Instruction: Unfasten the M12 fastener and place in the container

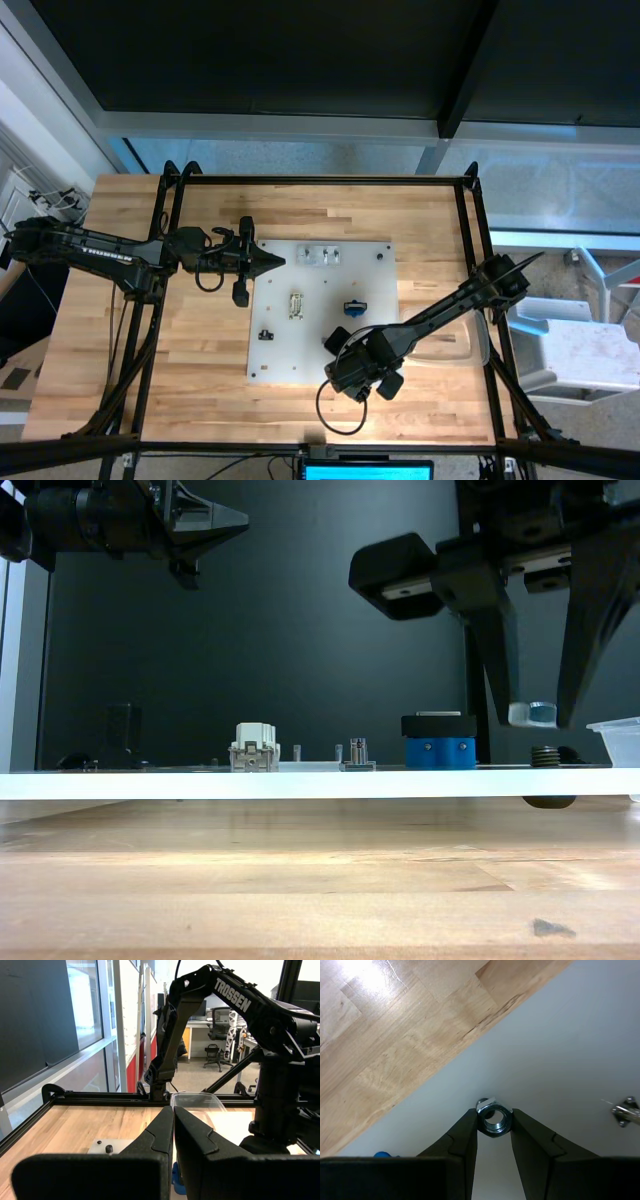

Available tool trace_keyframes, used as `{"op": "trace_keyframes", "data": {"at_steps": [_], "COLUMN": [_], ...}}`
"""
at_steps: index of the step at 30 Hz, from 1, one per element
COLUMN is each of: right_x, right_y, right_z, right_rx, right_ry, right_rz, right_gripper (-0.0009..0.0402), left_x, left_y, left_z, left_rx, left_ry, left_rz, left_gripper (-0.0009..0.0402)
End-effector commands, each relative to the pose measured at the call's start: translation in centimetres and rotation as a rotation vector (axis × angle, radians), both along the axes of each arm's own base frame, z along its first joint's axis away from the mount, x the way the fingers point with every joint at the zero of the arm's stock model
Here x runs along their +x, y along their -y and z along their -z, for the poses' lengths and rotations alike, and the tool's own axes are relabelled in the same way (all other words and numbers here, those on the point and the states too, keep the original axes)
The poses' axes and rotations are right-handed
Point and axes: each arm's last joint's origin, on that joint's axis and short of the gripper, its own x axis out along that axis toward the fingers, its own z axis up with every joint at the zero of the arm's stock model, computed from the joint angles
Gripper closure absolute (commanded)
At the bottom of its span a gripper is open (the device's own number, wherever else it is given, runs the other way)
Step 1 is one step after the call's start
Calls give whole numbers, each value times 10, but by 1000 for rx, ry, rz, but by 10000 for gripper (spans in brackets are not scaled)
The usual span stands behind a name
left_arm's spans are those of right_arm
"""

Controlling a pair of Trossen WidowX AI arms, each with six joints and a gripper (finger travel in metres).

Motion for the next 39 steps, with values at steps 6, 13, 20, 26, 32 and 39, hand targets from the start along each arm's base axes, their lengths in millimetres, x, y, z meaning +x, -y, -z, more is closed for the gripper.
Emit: {"op": "trace_keyframes", "data": {"at_steps": [6, 13, 20, 26, 32, 39], "right_x": [-10, -28, -50, -71, -99, -131], "right_y": [3, 11, 22, 33, 42, 50], "right_z": [-25, -46, -58, -58, -54, -50], "right_rx": [23, 34, 45, 41, 38, 51], "right_ry": [32, 51, 69, 60, 46, 35], "right_rz": [-4, -6, -4, -4, -5, 30], "right_gripper": [375, 375, 375, 375, 375, 375], "left_x": [0, 0, 0, 0, 0, 0], "left_y": [0, 0, 0, 0, 0, 0], "left_z": [0, 0, 0, 0, 0, 0], "left_rx": [0, 0, 0, 0, 0, 0], "left_ry": [0, 0, 0, 0, 0, 0], "left_rz": [0, 0, 0, 0, 0, 0], "left_gripper": [393, 393, 393, 393, 393, 393]}}
